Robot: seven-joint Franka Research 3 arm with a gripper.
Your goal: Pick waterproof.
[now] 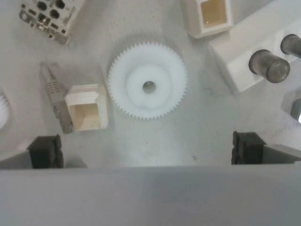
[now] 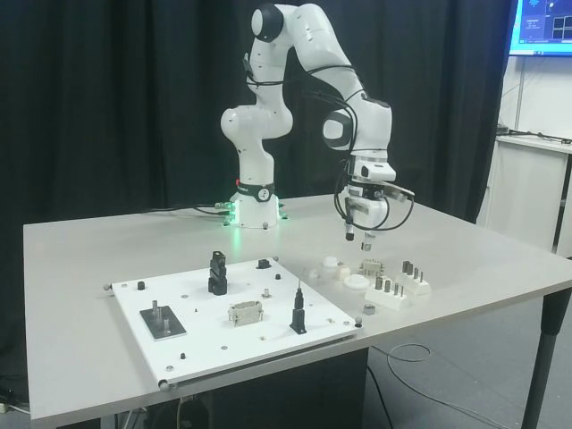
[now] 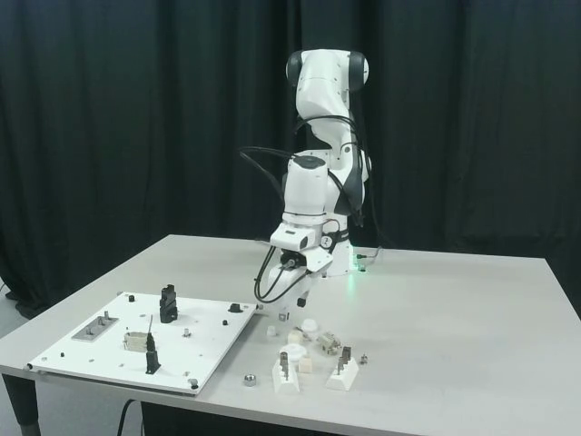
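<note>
wrist / pincer: gripper (image 1: 146, 150) is wide, black fingertips (image 1: 45, 151) far apart, nothing between them.
wrist / below: white gear (image 1: 148, 80) lies flat on the grey table (image 1: 188, 136), roughly centred ahead of the gap between the tips.
wrist / neighbours: white square cup (image 1: 87, 107) is just beside the gear. A grey ribbed plug (image 1: 56, 96) lies against the cup's far side. A second square cup (image 1: 209, 16), a white peg block (image 1: 244, 56) and a holed connector (image 1: 49, 16) lie further out.
wrist / target: no part is labelled "waterproof". My guess is the grey ribbed plug, but I can't confirm it.
first room / arm: the gripper (image 2: 365, 234) hangs above the loose parts (image 2: 357, 273), clear of the table and touching nothing.
first room / layout: the parts cluster sits just beside the white board (image 2: 192, 344), on the side away from the arm's base.
second room / arm: same read. The gripper (image 3: 295, 300) is over the parts cluster (image 3: 309, 341) and points down, with an air gap below it.
second room / board: the white board (image 3: 136, 350) and its fixtures play no part in this step.
progress: early, at the hover stage. Nothing is grasped or lifted.
left: shift sideways from the gear onto the target, descend, close, lift.
risk: the plug touches the cup, so a finger may nudge the cup on the way down.
</note>
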